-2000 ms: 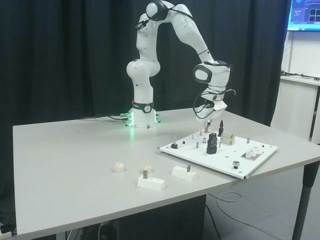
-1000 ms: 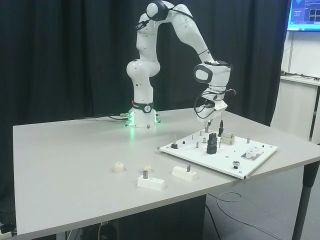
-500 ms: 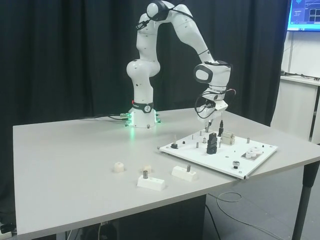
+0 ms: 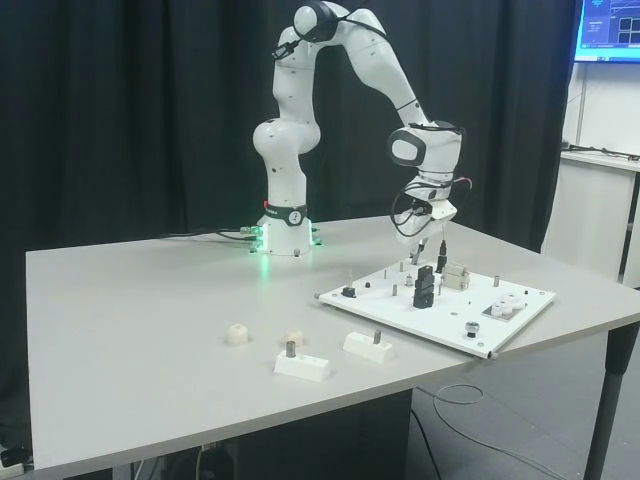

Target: Insert square peg 4.

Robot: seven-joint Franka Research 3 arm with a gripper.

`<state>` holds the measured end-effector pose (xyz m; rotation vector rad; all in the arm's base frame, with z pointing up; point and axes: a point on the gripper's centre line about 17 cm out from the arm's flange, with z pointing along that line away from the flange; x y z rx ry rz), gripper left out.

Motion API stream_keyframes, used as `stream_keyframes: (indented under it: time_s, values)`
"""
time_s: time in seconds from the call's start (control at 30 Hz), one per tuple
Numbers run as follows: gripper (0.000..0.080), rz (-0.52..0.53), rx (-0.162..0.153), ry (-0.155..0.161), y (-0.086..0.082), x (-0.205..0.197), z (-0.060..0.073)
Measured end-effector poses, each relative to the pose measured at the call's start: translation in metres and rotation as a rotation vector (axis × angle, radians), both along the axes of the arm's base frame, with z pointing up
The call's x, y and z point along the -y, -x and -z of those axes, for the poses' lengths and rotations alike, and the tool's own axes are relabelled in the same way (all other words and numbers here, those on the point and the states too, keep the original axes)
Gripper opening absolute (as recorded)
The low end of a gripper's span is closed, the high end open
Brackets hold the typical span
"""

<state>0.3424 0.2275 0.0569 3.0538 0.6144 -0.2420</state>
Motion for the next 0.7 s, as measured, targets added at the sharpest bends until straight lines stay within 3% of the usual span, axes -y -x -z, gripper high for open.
stream_keyframes:
  time_s: [0.7]
  values:
    - [0.0151,-0.002,0.018,-0.009,-0.0052,-0.0041,0.0034]
